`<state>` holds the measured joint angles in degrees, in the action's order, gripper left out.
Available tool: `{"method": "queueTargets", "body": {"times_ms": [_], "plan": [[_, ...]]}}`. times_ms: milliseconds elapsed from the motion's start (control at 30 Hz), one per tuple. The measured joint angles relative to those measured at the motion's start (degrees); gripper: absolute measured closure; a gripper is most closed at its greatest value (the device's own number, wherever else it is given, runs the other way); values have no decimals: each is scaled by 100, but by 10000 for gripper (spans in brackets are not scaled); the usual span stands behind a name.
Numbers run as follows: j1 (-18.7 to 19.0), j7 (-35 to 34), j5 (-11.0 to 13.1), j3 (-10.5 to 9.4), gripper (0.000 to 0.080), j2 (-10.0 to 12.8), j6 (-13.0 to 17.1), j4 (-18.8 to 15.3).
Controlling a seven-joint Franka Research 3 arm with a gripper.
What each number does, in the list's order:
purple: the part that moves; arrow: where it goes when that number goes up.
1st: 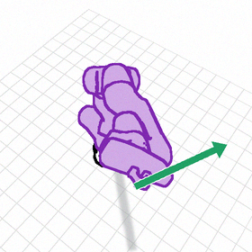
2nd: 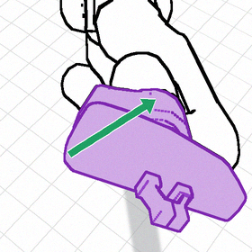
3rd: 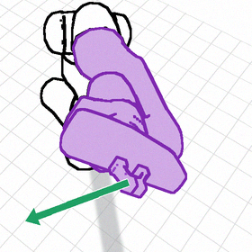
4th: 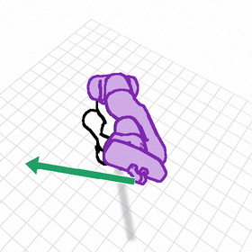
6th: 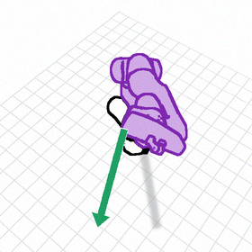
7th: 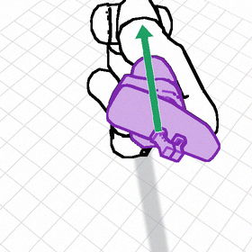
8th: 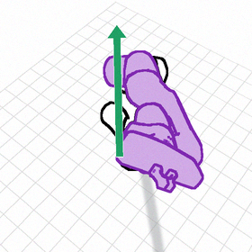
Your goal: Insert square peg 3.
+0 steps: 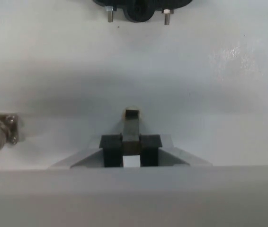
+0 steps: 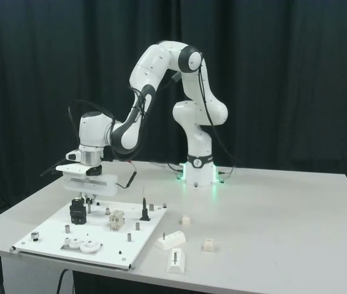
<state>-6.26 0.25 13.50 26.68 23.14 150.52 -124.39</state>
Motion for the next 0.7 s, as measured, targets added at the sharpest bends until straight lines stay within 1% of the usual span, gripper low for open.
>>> {"method": "queueTargets", "body": {"times_ms": [700], "plan": [[14, -47, 0, -1, 730, 2, 35, -1]]}}
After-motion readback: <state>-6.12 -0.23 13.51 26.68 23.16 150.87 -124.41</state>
